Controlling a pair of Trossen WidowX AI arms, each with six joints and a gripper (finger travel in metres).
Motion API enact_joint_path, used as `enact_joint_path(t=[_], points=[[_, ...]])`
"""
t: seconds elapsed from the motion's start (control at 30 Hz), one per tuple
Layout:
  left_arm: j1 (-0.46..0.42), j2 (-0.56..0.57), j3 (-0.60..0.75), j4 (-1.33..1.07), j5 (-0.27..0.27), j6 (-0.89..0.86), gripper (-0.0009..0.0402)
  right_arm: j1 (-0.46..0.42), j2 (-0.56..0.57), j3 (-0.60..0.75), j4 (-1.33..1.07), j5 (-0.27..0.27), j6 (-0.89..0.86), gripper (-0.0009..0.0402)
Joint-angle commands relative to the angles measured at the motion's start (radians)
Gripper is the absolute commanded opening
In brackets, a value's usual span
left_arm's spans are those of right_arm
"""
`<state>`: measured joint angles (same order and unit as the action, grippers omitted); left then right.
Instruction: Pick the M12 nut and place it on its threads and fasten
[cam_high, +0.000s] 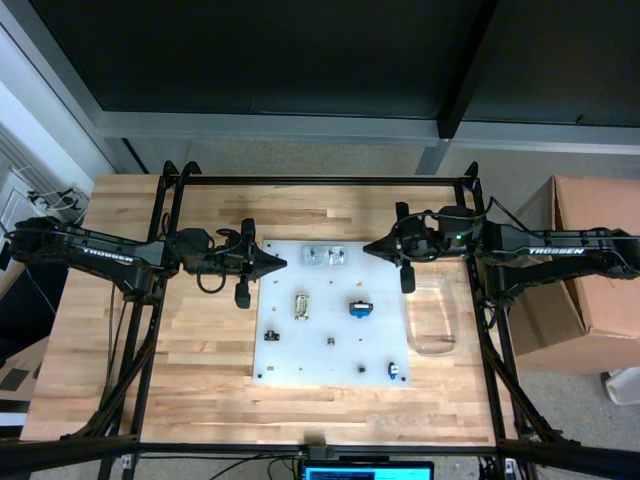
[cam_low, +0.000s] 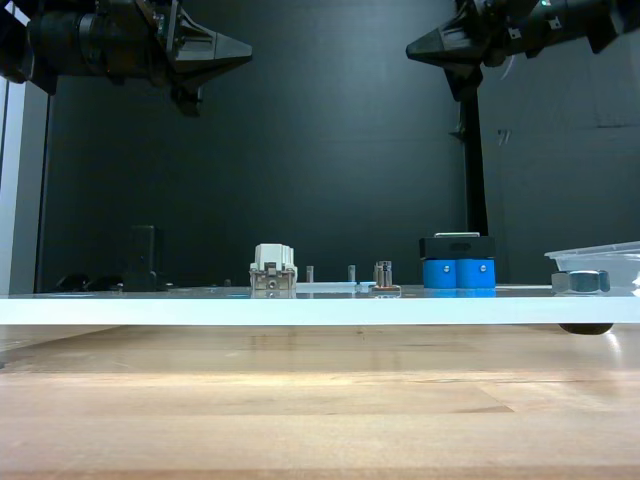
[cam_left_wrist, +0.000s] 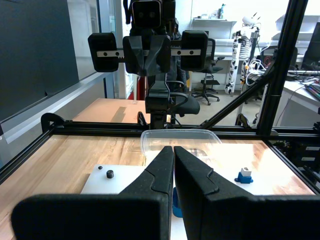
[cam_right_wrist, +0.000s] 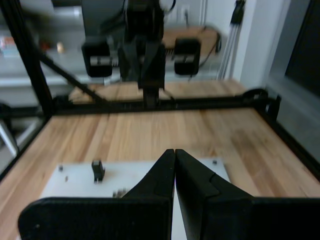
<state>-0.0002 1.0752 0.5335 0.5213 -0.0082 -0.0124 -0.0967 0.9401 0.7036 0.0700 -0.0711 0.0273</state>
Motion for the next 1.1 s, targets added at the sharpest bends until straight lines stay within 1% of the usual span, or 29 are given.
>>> enact_joint_path(t=[0.03, 0.23, 0.33, 0.4, 0.77, 1.1], points=[[0.000, 0.000, 0.000, 0.000, 0.000, 0.000, 0.0000, 0.001, -0.030, -0.068, 0.118, 0.003, 0.019, 0.0000], [0.000, 0.000, 0.000, 0.000, 0.000, 0.000, 0.0000, 0.010, -0.043, -0.169, 0.302, 0.003, 0.061, 0.0000], [0.000, 0.000, 0.000, 0.000, 0.000, 0.000, 0.0000, 0.027, -0.043, -0.219, 0.389, 0.035, 0.070, 0.0000], [0.000, 0.000, 0.000, 0.000, 0.000, 0.000, 0.0000, 0.029, -0.043, -0.246, 0.423, 0.037, 0.076, 0.0000], [0.000, 0.000, 0.000, 0.000, 0.000, 0.000, 0.0000, 0.031, -0.043, -0.280, 0.418, 0.016, 0.084, 0.0000], [0.000, 0.000, 0.000, 0.000, 0.000, 0.000, 0.0000, 0.032, -0.043, -0.275, 0.413, 0.018, 0.096, 0.0000]])
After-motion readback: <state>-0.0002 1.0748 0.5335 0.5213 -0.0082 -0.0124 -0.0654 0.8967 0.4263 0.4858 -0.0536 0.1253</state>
